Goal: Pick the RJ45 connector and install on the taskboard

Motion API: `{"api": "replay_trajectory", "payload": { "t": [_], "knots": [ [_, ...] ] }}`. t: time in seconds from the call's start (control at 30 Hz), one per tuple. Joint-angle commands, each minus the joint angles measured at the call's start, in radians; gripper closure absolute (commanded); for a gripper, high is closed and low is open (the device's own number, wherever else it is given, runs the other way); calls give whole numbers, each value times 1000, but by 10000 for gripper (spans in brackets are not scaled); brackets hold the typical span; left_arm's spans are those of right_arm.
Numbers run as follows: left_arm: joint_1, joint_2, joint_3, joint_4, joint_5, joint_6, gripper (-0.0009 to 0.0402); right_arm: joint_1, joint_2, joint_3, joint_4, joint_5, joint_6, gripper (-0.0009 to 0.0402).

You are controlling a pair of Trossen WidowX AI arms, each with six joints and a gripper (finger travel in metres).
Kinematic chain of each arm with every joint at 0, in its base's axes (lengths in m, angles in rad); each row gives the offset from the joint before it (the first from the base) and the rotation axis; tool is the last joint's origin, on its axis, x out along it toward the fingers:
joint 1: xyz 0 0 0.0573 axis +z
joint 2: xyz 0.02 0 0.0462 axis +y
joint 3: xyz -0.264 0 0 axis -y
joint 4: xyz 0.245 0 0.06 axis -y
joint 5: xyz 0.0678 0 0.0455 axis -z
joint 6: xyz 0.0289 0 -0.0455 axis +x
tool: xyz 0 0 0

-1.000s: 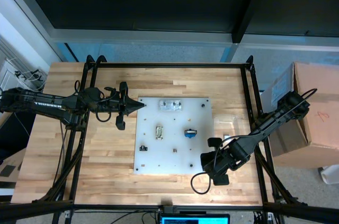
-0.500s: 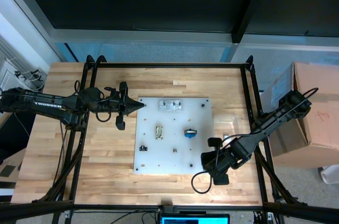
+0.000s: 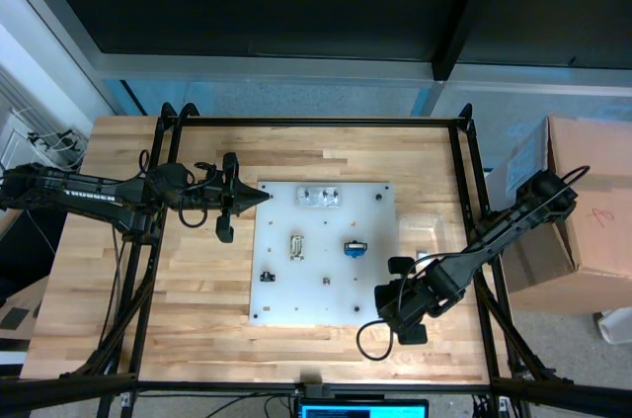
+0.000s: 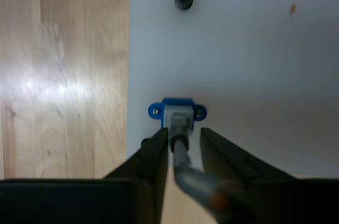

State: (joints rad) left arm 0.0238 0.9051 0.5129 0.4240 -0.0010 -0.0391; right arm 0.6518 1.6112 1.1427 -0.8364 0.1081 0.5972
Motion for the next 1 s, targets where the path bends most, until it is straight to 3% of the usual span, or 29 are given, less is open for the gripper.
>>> {"api": "replay_trajectory", "payload": {
  "t": [0.03, 0.27, 0.67, 0.83, 1.0],
  "knots": [
    [0, 0, 0, 0, 0, 0, 393, 0, -12, 28, -22, 4, 1, 246],
    [0, 0, 0, 0, 0, 0, 393, 0, -89, 42, -98, -5, 9, 210],
    [0, 0, 0, 0, 0, 0, 393, -6, -182, 41, -144, 9, 32, 236],
    [0, 0, 0, 0, 0, 0, 393, -113, -259, 36, -84, 84, -59, 271],
    [0, 0, 0, 0, 0, 0, 393, -258, -351, 35, -18, 112, -196, 310]
  ]
}}
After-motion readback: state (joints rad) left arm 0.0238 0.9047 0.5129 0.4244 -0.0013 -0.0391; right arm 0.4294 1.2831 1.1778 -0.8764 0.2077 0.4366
